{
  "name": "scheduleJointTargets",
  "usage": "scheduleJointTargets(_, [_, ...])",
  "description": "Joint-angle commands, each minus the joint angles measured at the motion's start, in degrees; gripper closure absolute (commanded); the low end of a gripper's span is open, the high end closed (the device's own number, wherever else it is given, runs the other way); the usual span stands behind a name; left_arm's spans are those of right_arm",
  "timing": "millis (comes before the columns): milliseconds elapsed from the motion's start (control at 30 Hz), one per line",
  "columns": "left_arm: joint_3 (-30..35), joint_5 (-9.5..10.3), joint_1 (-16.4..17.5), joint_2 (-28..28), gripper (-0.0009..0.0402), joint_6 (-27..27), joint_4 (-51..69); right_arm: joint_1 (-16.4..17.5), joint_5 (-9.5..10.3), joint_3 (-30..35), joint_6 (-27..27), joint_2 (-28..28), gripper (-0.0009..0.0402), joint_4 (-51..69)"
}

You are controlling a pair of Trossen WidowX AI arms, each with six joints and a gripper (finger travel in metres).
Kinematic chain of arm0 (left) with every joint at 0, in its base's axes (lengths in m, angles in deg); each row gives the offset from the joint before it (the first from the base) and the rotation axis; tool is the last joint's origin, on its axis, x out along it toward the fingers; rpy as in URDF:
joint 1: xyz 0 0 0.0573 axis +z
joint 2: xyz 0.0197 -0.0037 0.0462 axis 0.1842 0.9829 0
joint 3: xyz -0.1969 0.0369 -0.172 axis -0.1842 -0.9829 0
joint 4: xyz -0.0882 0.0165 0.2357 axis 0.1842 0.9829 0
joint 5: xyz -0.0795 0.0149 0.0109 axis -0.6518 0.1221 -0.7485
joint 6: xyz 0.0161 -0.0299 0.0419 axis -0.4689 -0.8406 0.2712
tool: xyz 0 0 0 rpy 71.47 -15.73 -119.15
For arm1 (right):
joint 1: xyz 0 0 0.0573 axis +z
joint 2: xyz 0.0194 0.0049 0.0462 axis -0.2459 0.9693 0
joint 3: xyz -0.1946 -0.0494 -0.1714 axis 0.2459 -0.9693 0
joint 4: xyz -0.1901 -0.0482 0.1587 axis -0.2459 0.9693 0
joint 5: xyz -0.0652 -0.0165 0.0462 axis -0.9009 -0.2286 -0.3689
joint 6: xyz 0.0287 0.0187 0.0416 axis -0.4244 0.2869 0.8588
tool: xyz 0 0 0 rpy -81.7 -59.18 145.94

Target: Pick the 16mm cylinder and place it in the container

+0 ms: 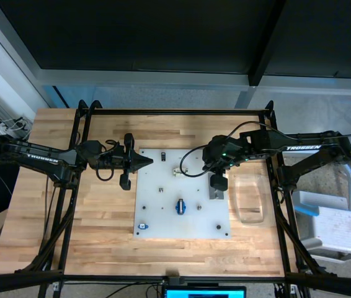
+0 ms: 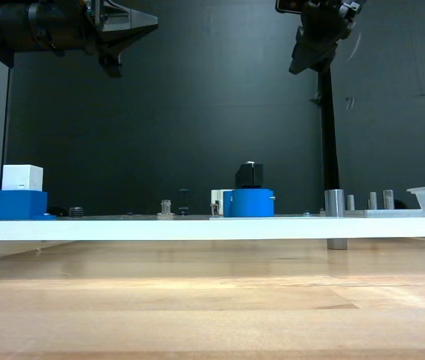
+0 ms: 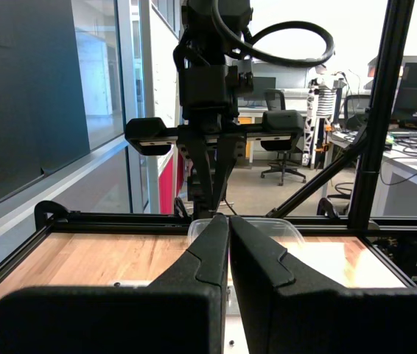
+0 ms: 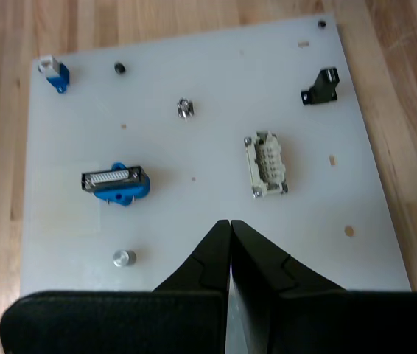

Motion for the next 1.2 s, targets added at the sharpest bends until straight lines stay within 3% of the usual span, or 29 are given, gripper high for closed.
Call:
scheduleJointTargets(33, [0.0,0.0,0.0,0.0,0.0393,0.0,0.0,0.7,0.0,2.1,-0.4,2.2,0.0393,3.3])
scheduleJointTargets(267, [0.0,0.0,0.0,0.0,0.0393,0.0,0.0,3.6,-0.04,3.7,-0.8,5.2,0.038,5.2])
scheduleJointTargets(700, [0.0,0.0,0.0,0.0,0.0393,0.0,0.0,9.1,-0.55,3.5,-2.1,8.3,0.0275,6.6])
scheduleJointTargets(900, [0.0,0.0,0.0,0.0,0.0393,0.0,0.0,11.5,-3.56,3.4,-2.4,10.4,0.0227,7.2])
scheduleJointTargets(1200, [0.0,0.0,0.0,0.0,0.0393,0.0,0.0,14.0,-3.82,3.4,-2.4,16.3,0.0193,7.4])
